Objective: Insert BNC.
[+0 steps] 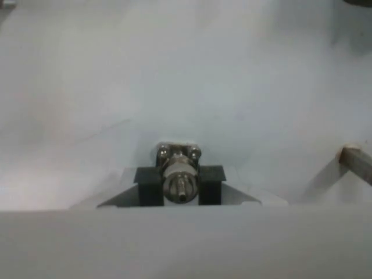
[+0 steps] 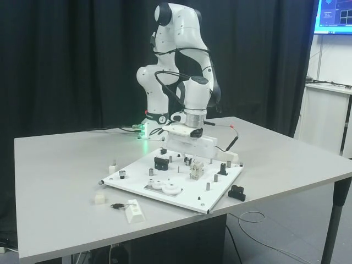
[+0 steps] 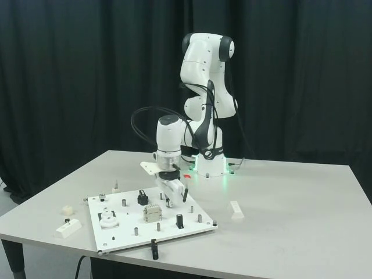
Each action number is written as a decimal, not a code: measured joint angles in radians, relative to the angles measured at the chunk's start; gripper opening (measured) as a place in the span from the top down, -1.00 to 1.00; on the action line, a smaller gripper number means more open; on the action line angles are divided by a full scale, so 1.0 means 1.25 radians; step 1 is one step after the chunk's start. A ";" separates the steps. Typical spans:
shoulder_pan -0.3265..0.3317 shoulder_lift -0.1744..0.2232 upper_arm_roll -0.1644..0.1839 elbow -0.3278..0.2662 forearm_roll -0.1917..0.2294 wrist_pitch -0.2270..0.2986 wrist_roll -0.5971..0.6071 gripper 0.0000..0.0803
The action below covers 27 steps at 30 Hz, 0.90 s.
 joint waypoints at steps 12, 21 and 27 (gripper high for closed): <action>0.000 0.000 0.000 0.000 0.004 0.002 0.078 0.69; 0.000 0.000 0.001 -0.002 0.007 0.009 0.168 0.69; 0.000 0.000 0.001 -0.002 0.007 0.011 0.222 0.69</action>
